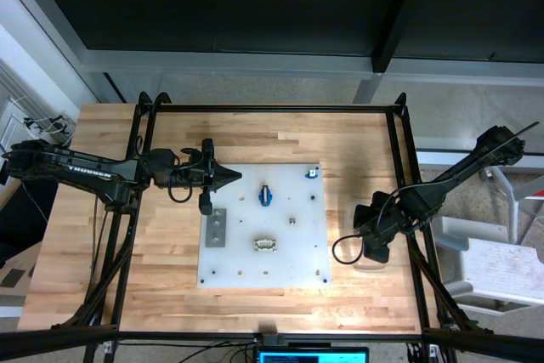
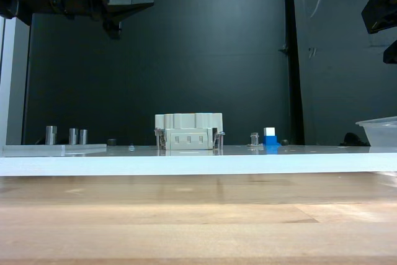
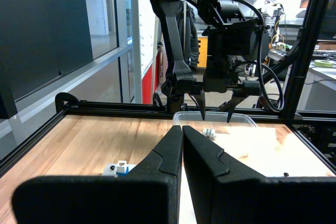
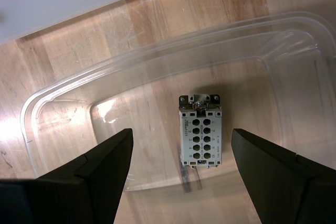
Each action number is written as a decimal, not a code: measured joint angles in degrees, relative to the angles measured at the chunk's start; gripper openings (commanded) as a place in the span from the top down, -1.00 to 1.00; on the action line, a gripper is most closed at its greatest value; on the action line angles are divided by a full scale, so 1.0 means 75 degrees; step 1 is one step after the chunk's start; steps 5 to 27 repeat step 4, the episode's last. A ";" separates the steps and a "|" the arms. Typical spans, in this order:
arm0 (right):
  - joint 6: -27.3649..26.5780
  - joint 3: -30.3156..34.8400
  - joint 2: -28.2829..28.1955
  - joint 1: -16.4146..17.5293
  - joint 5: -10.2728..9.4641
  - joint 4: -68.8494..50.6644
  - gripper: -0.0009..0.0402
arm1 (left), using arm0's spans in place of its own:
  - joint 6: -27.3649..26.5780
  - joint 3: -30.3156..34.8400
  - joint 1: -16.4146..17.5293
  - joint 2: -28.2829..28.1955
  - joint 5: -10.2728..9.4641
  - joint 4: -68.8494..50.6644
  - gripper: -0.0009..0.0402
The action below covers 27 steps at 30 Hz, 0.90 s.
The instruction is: Remove the HAN10-E connector and place it in the container
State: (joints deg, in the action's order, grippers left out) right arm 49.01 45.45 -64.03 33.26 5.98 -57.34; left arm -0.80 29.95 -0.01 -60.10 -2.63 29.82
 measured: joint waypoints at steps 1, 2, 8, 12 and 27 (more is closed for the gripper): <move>0.0000 0.0000 0.0000 0.0000 0.0000 0.0000 -0.32 | 0.0000 -0.0003 0.0000 0.0000 0.0000 0.0000 0.96; 0.0000 0.0000 0.0000 0.0000 0.0000 0.0003 -0.32 | 0.0000 0.0000 0.0000 0.0000 0.0000 0.0000 0.96; 0.0000 0.0000 -0.0003 0.0000 0.0000 0.0003 -0.32 | 0.0000 0.0000 0.0000 0.0000 0.0000 0.0000 0.96; 0.0000 0.0000 -0.0003 0.0000 0.0000 0.0003 -0.32 | 0.0000 0.0000 0.0000 0.0000 0.0000 0.0000 0.96; 0.0000 0.0000 -0.0003 0.0000 0.0000 0.0003 -0.32 | 0.0000 0.0000 0.0000 0.0000 0.0000 0.0000 0.96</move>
